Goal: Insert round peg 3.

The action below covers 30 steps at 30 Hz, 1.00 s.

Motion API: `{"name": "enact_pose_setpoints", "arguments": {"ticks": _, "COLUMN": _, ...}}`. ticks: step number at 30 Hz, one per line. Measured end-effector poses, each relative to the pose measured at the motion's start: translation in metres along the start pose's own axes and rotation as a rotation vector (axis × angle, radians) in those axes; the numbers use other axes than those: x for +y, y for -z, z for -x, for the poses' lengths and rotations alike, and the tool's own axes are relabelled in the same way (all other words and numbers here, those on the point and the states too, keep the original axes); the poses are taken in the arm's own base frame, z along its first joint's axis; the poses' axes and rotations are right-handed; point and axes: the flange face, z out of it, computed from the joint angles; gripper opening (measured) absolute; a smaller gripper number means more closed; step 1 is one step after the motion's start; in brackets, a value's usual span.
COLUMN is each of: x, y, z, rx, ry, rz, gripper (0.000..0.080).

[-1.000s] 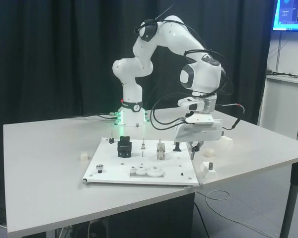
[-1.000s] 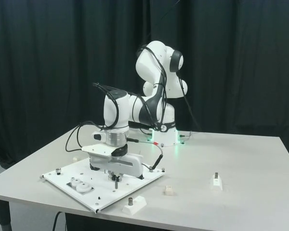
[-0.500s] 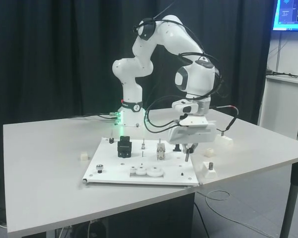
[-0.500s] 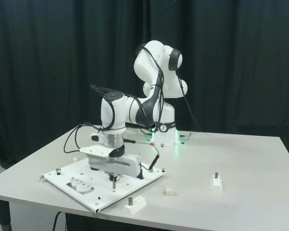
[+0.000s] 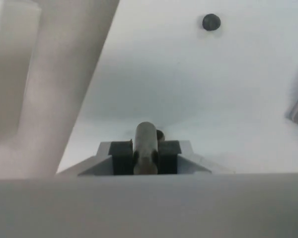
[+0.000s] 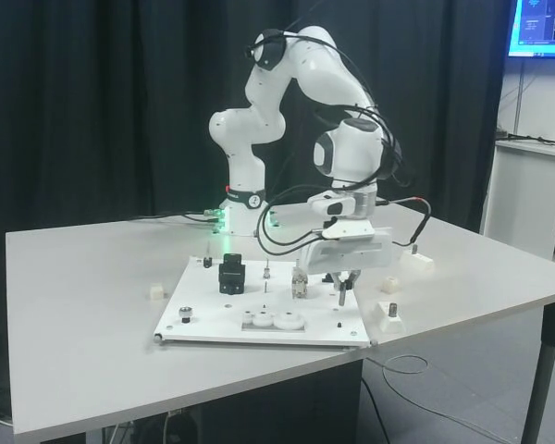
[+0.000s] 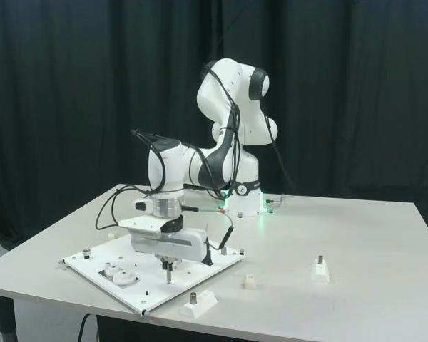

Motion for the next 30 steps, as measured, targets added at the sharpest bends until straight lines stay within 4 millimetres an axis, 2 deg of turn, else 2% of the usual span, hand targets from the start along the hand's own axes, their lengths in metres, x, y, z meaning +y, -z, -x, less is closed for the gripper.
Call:
{"name": "enact_pose_setpoints", "arguments": {"ticks": 9, "x": 0.01, "y": 0.002, "z": 0.004, "rx": 0.012, "ry": -0.009, "rz": -0.024, "gripper": 0.0102}}
{"name": "enact_pose_setpoints", "arguments": {"ticks": 30, "x": 0.019, "y": -0.014, "z": 0.012, "rx": 0.029, "ry": -0.024, "rz": -0.044, "gripper": 0.0102}}
